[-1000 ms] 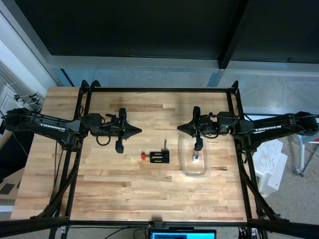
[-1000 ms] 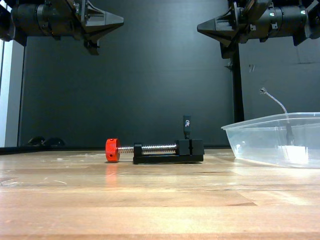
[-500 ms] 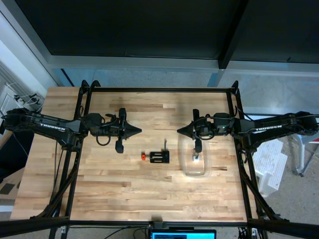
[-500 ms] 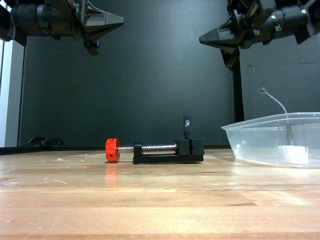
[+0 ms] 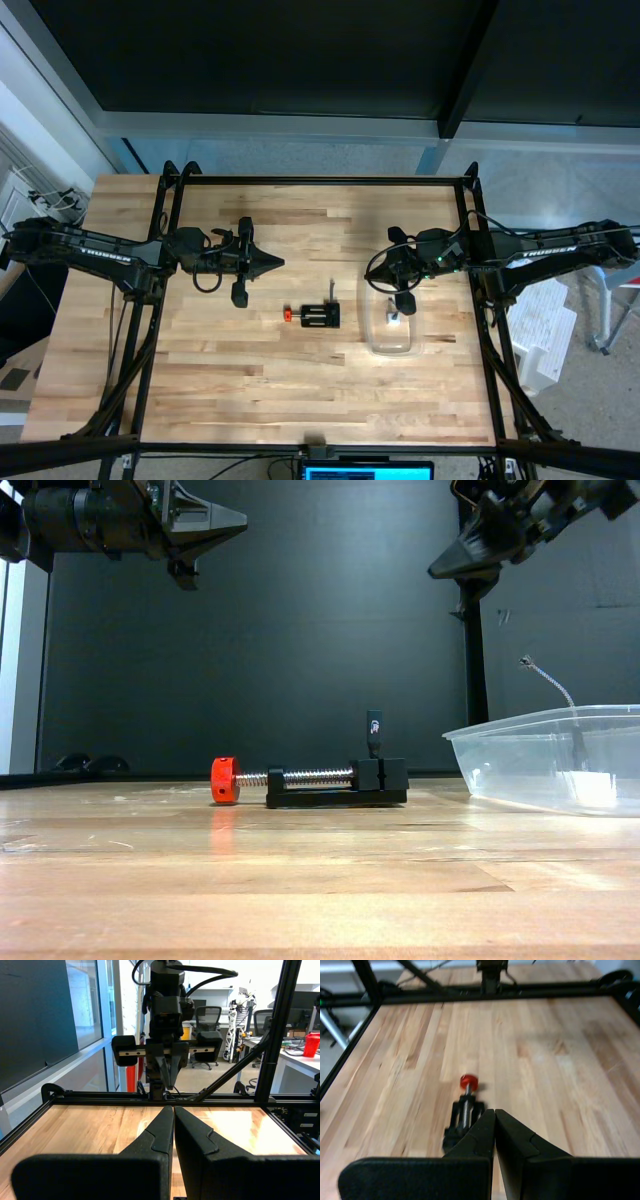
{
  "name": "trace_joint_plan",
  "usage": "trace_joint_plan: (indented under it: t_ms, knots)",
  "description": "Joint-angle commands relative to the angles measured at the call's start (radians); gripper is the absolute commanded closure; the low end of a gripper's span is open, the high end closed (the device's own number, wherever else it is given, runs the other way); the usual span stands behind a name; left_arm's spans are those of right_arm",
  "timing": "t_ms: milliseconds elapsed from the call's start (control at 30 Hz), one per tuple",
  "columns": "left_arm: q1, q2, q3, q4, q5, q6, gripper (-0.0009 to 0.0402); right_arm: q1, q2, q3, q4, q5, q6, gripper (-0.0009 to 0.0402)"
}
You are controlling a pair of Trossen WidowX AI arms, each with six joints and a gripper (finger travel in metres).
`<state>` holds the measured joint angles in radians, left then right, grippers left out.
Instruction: Pick the USB-C connector and install on taskboard
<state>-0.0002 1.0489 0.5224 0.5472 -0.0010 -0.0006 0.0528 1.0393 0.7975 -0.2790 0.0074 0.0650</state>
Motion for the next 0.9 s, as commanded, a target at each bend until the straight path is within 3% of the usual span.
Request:
trace_joint_plan:
  t_ms: [33, 333, 633, 900]
  knots:
    - [0.0, 0.0, 0.0, 0.0, 0.0, 0.0, 0.0393, 0.008, 0.0, 0.051, -0.111, 0.0, 0.011, 0.0393]
    - [0.0, 0.0, 0.0, 0.0, 0.0, 0.0, 0.0393, 0.042, 0.002, 0.178, -0.455, 0.003, 0.095, 0.0393]
    - [0.0, 0.0, 0.0, 0.0, 0.0, 0.0, 0.0393, 0.086, 0.003, 0.197, -0.659, 0.003, 0.171, 0.0393]
    - [0.0, 0.0, 0.0, 0.0, 0.0, 0.0, 0.0393, 0.095, 0.085, 0.262, -0.821, 0.002, 0.187, 0.0393]
